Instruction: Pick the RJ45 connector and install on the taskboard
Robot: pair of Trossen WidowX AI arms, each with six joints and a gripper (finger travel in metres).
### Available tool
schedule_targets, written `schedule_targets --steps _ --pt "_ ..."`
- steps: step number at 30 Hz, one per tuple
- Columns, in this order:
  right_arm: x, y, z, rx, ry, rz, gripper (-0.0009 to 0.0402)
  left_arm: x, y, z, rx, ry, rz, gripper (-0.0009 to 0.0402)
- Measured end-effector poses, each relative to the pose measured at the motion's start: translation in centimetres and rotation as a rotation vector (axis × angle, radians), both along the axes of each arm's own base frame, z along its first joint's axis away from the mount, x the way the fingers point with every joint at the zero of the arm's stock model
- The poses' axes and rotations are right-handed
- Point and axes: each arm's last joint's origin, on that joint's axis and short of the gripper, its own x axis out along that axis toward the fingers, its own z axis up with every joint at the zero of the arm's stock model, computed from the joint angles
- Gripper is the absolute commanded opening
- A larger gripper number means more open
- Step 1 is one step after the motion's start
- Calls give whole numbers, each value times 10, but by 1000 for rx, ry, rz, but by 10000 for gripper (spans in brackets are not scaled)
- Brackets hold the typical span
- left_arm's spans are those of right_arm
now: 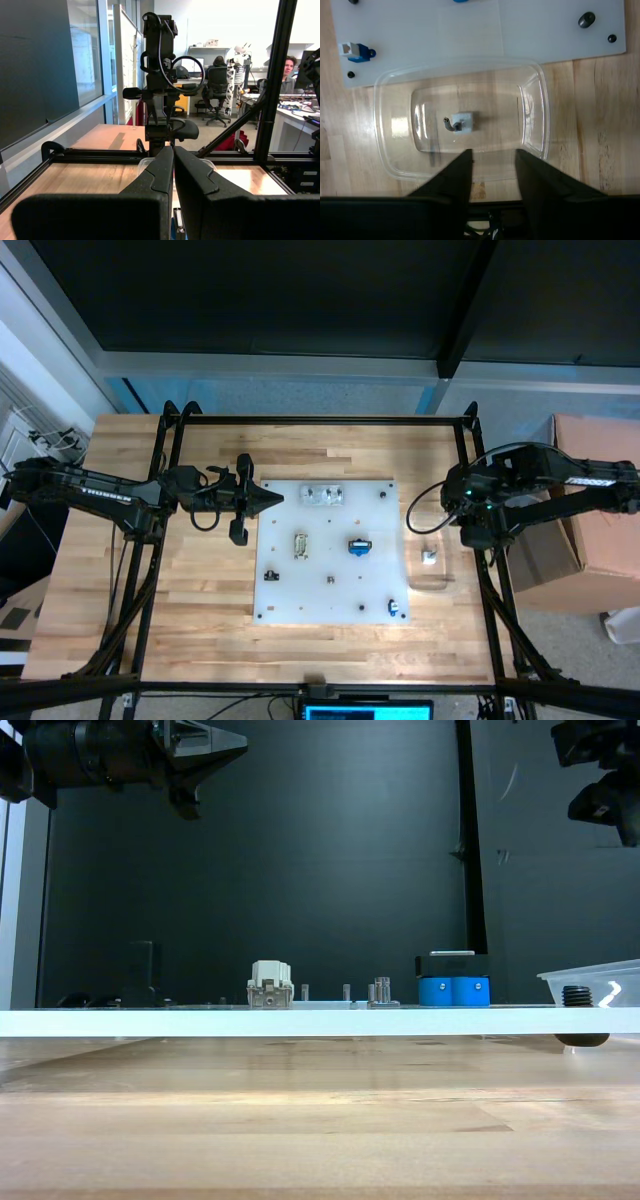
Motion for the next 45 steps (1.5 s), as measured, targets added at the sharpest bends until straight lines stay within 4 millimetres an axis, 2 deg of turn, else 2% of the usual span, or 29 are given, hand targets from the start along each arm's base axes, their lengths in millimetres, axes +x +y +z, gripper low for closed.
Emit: schedule_targets --steps 5,16,28,45 --pt "8 0 -4 -1 37 0 200 0 0 0 0 0 0 1" --pt "18 1 -18 -26 116 -5 204 0 0 0 0 0 0 1" --pt "22 6 -59 -20 210 0 204 0 0 0 0 0 0 1" --pt "25 19 -106 -5 186 -4 204 0 0 0 0 0 0 1"
